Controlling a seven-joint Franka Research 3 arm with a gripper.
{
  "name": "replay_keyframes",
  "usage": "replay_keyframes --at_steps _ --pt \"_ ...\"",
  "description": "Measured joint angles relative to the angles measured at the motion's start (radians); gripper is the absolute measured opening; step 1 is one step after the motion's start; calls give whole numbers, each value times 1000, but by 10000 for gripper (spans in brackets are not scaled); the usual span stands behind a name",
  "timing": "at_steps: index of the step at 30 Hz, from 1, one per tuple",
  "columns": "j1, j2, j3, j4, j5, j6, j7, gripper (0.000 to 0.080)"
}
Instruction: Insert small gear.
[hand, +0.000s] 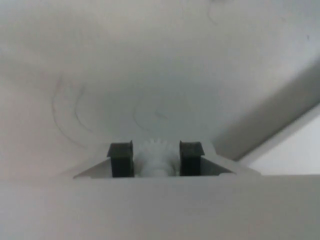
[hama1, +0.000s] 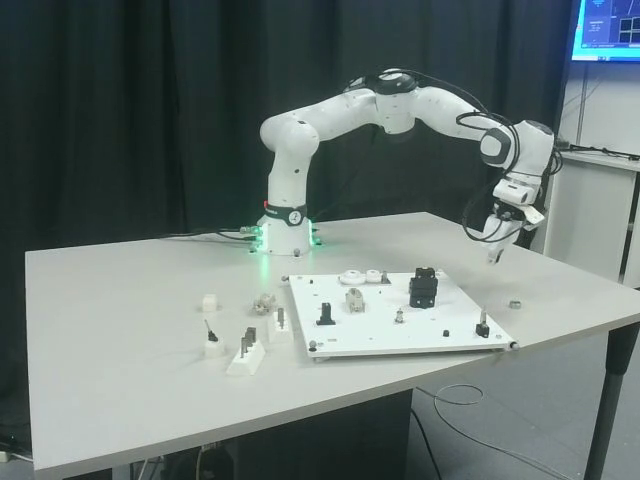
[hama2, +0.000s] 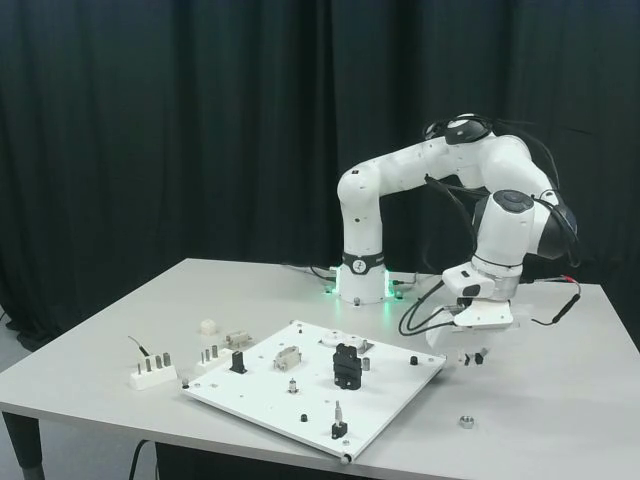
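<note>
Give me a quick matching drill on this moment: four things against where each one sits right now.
1. small gear
2. gripper
3. black block
4. arm base

a. on the white board
b. lit green at its foot
c. between the black fingers
d. above the grey table, off the board's edge

Pairs: 1-c, 2-d, 3-a, 4-b

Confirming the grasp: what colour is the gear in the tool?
White gear, clearest in the wrist view between the black fingers.

White small gear (hand: 156, 159) between black fingertips (hand: 121, 159); white arm (hama1: 400, 105), white assembly board (hama1: 395, 315) on grey table (hama1: 110, 300); green light at arm base (hama1: 262, 238).
</note>
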Motion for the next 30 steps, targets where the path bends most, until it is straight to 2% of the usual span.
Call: replay_keyframes --at_steps 11,21,30 --pt "85 0 -52 -138 -19 6 -76 195" --pt "152 -1 -90 -267 -19 49 -146 195" --pt "191 -2 -115 -353 -13 81 -224 195"
